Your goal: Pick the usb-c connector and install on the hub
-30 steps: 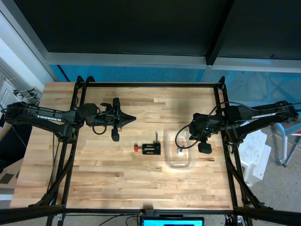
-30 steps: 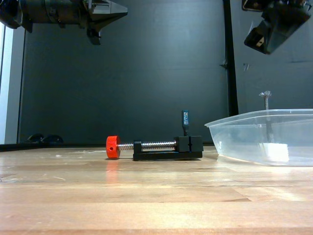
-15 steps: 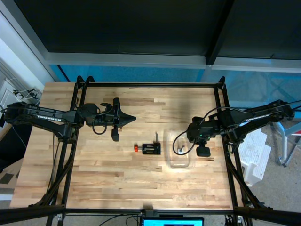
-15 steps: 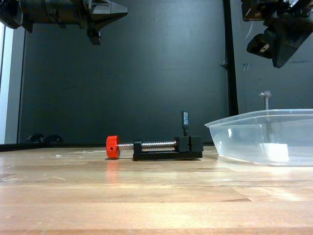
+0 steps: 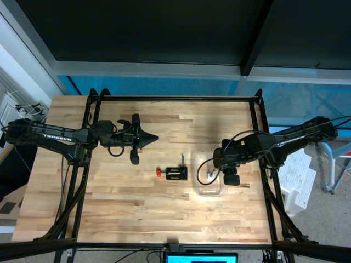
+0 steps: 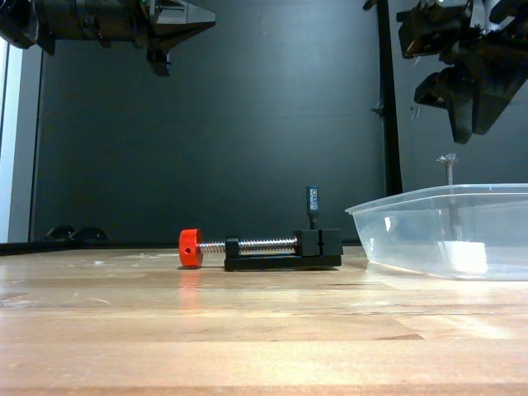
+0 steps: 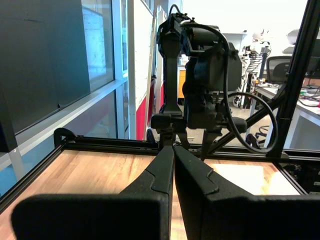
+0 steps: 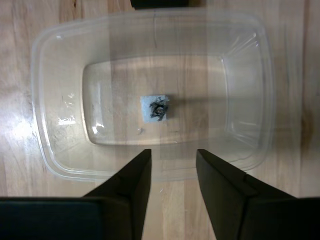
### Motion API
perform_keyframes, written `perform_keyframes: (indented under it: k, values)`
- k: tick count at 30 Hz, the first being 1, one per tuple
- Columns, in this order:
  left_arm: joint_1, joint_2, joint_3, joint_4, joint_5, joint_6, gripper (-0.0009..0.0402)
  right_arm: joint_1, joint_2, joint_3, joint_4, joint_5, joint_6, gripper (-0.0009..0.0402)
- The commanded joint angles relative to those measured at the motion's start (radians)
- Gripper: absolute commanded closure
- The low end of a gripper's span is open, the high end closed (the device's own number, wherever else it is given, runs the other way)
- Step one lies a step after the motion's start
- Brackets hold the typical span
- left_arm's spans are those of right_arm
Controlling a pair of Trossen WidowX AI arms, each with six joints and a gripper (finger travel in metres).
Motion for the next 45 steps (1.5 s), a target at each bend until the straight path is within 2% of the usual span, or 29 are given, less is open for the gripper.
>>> perform_keyframes:
  k: [1,6,26,45]
  values:
    - [0.0,0.0,0.0,0.0,0.0,0.0,0.0393,0.002,0.029,-0.001,0.008,0.0,0.002,0.0237]
    - [0.0,0.0,0.0,0.001,0.0,0.0,0.0393,0.009,0.075,-0.001,0.035,0.0,0.003,0.0223]
    - [0.0,0.0,0.0,0.0,0.0,0.0,0.0393,0.018,0.256,-0.003,0.145,-0.002,0.003,0.0224]
    - [0.0,0.0,0.0,0.0,0.0,0.0,0.0393,0.029,0.319,-0.041,0.229,-0.001,0.004,0.0224]
